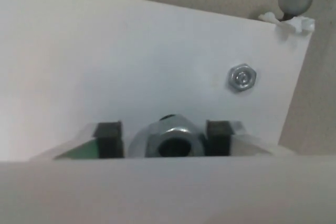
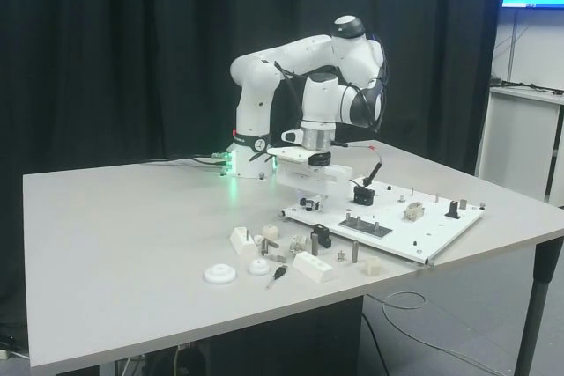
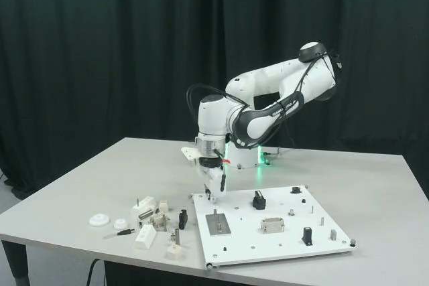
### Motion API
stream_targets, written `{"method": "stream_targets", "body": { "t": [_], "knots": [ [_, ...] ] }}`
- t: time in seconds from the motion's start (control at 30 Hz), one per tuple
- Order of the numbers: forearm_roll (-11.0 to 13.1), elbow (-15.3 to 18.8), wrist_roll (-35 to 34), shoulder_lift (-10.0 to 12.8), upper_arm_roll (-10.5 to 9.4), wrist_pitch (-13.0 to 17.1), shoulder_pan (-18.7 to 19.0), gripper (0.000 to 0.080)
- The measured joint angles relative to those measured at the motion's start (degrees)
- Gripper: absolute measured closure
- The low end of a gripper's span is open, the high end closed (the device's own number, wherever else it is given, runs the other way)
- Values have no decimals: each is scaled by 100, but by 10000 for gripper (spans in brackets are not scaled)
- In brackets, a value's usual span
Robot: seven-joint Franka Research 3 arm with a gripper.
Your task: Remove bolt 4.
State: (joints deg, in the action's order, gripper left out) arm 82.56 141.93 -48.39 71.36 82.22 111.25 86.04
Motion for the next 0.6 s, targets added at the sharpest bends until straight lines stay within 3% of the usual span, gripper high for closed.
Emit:
{"method": "stream_targets", "body": {
  "t": [0.03, 0.2, 0.23, 0.6],
  "knots": [
    [-4, 8, 0, 1, 0, 8, -4, 449],
    [6, 31, 0, -3, 4, 21, -21, 449],
    [6, 31, 0, -3, 4, 21, -21, 573],
    [5, 32, 12, -3, 6, 16, -24, 572]
  ]
}}
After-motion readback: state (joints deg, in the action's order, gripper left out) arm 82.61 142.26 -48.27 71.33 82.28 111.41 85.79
